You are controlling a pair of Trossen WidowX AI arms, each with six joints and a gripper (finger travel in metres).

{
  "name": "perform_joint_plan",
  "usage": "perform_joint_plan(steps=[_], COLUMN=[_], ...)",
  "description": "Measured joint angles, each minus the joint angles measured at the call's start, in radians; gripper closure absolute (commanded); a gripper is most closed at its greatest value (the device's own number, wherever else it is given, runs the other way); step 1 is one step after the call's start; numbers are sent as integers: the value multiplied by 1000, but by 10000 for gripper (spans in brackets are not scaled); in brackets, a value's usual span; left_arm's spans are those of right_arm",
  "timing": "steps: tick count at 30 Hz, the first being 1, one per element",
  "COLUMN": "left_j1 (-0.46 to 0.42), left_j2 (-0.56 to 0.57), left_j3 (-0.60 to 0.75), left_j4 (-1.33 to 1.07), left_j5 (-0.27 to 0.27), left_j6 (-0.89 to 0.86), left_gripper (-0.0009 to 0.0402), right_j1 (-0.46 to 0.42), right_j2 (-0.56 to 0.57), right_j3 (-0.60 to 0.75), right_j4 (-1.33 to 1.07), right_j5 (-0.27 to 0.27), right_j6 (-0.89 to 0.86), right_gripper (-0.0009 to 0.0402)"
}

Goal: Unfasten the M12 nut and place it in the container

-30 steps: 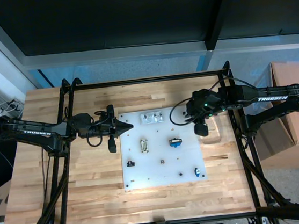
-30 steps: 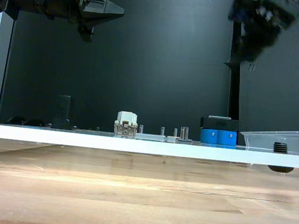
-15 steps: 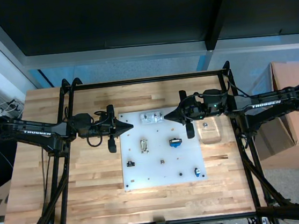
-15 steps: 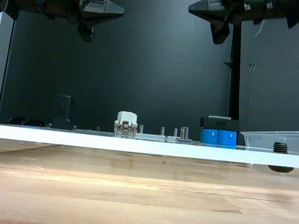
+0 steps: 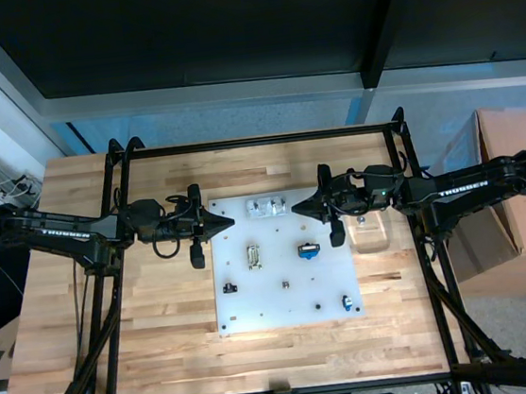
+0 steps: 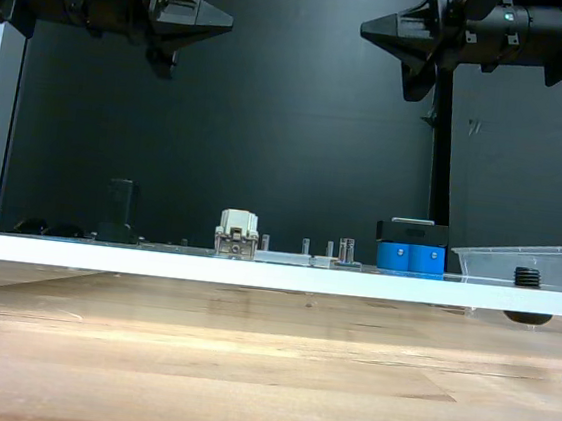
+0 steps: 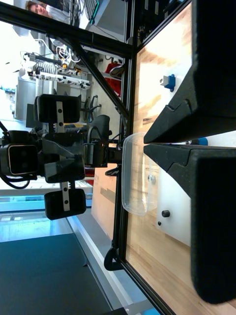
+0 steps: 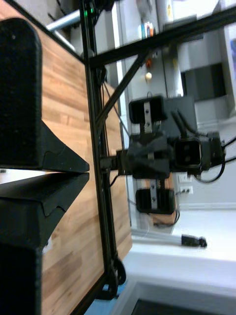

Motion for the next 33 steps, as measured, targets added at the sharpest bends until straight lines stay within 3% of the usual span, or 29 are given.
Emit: perform_joint_plan(steps=[33], left_j1=[0], left_j2=[0], left_j3=[0], left_j4=[0], left_j5=[0], left_j6=[0], left_gripper=[393], right_j1=[4], right_j2=[0], right_j3=[0], right_j4=[2], right_j5=[-3], right_j6=[-14], right_gripper=[393])
